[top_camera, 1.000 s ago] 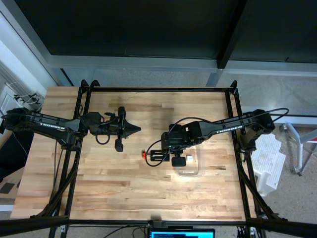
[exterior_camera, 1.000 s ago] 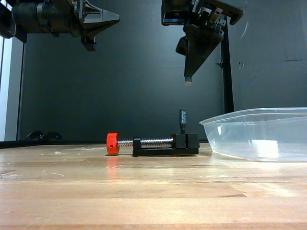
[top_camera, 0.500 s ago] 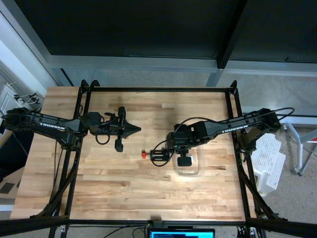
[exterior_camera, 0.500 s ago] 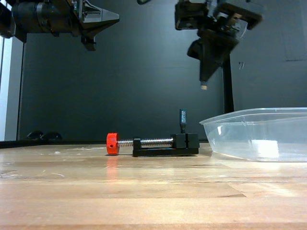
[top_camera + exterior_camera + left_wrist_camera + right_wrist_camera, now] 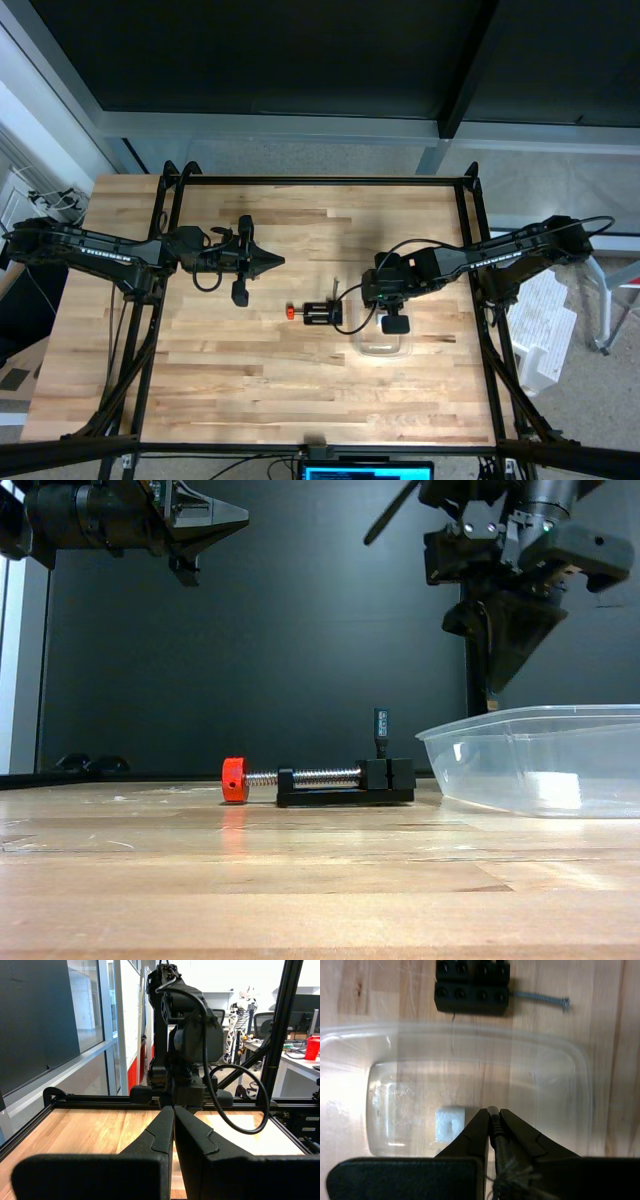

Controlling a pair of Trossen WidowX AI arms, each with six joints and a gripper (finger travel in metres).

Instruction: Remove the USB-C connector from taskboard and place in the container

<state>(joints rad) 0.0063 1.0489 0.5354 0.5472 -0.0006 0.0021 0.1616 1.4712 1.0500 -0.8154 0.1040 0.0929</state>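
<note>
The taskboard (image 5: 318, 313) (image 5: 335, 781) is a small black block with a red-orange knob (image 5: 234, 779), lying mid-table; the right wrist view shows it as a black block (image 5: 471, 985) from above. A short dark post (image 5: 380, 730) stands upright on it. My right gripper (image 5: 491, 692) (image 5: 493, 1111) hangs over the clear container (image 5: 540, 765) (image 5: 385, 345), tip just above its rim. It is shut on the USB-C connector (image 5: 493, 1132), a thin dark stick. My left gripper (image 5: 268, 261) (image 5: 238, 518) (image 5: 173, 1120) is shut and empty, high at the left.
A small white cube (image 5: 449, 1122) lies inside the container. Black frame rails (image 5: 320, 181) border the wooden table. The right arm (image 5: 187, 1045) shows across the table in the left wrist view.
My right gripper has carried the connector rightward and down, from above the taskboard to over the container. The left arm has not moved.
</note>
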